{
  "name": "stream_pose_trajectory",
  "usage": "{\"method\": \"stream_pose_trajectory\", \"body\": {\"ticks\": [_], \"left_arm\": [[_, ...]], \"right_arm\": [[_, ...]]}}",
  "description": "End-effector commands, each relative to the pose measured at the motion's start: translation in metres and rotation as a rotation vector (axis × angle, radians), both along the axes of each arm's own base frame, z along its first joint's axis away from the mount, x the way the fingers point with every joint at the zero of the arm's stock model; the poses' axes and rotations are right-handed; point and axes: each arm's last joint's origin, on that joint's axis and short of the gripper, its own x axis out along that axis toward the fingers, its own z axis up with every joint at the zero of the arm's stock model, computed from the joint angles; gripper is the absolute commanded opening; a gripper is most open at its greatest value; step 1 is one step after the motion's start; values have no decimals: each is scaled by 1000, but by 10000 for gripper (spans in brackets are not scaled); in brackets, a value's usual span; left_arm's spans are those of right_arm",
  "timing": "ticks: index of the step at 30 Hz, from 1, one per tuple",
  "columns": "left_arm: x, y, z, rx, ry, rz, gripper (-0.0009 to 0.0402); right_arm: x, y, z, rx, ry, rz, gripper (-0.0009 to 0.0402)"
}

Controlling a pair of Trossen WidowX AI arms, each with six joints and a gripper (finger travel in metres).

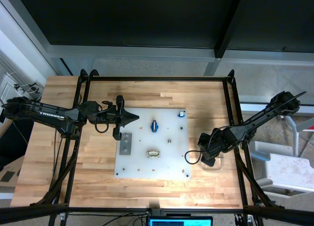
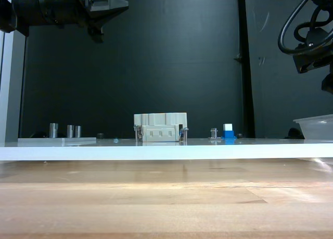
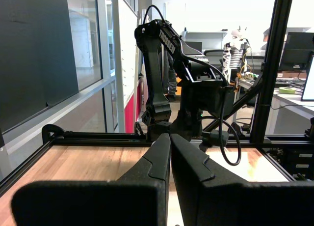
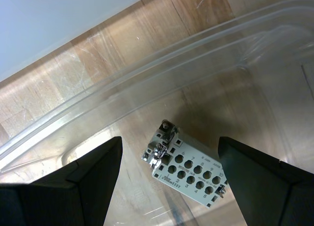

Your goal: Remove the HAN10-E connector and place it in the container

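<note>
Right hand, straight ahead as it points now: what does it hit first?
Likely the HAN10-E connector, lying in the container between the open fingers of the right hand; depth unclear; left hand shut, raised over the board's left edge.

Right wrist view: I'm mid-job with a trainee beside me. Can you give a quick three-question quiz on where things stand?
1. True or false: the HAN10-E connector lies inside the container, and neither finger of the right gripper touches it.
2. Pick one. The left gripper is:
A) shut, raised over the far left corner of the board
B) open, over the container
C) shut on the connector
3. Fill in: the right gripper, above the container, has its fingers ____.

Key: 1 true; 2 A; 3 open.
</note>
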Motion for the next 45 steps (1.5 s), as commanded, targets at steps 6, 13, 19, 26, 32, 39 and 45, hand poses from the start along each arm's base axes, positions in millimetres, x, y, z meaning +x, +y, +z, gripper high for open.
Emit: {"method": "stream_pose_trajectory", "body": {"ticks": [6,13,19,26,32,39,45], "left_arm": [[0,0,0,0,0,0,0],[0,0,0,0,0,0,0],[0,0,0,0,0,0,0],[0,0,0,0,0,0,0],[0,0,0,0,0,0,0],[0,0,0,0,0,0,0],[0,0,0,0,0,0,0]], "right_arm": [[1,1,0,8,-14,0,275],[2,1,1,11,-21,-1,275],[2,1,1,12,-23,-1,275],[3,2,1,16,-30,-1,275],[4,2,1,21,-38,-1,275],[4,2,1,23,-42,-1,275],[4,2,1,24,-44,-1,275]]}}
